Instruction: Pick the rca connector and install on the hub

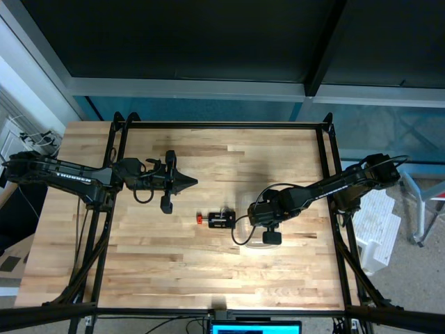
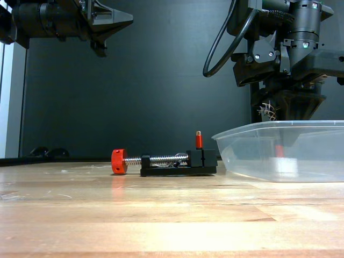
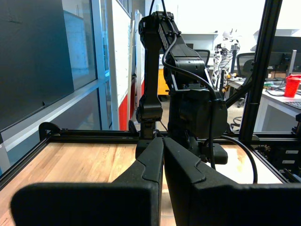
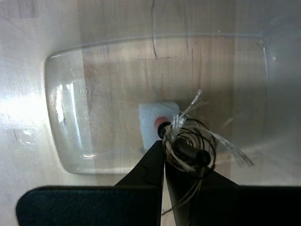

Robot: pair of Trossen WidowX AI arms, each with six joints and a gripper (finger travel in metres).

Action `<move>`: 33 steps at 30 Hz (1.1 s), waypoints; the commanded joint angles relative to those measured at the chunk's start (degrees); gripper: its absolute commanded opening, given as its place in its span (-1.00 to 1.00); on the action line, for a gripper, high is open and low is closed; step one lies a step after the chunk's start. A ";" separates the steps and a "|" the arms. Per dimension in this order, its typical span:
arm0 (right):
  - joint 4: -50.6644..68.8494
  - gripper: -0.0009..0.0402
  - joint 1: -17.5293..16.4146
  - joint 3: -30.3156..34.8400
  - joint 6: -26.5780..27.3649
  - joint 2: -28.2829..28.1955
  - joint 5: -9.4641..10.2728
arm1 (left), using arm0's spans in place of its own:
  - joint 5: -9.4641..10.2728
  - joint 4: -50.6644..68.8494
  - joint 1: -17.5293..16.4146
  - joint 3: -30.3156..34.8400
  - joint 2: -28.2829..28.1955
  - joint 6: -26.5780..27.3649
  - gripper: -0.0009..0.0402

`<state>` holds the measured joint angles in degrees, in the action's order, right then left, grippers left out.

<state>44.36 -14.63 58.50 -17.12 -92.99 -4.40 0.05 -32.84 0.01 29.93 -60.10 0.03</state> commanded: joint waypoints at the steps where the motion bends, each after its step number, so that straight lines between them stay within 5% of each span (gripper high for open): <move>1: -0.02 -0.96 -0.02 0.02 0.02 -0.02 -0.02 | 0.00 0.00 0.00 0.02 -0.02 0.00 -0.96; 27: 0.13 -0.96 -0.02 0.02 0.00 0.00 0.09 | 0.00 0.00 0.00 0.02 -0.02 -0.02 -0.96; 33: 3.82 -0.96 -0.04 1.05 0.00 0.11 2.91 | 0.00 0.00 -0.02 0.02 -0.02 -0.02 -0.96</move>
<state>47.27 -14.63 58.98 -17.10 -92.99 -1.65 0.08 -32.82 0.01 29.93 -60.10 0.03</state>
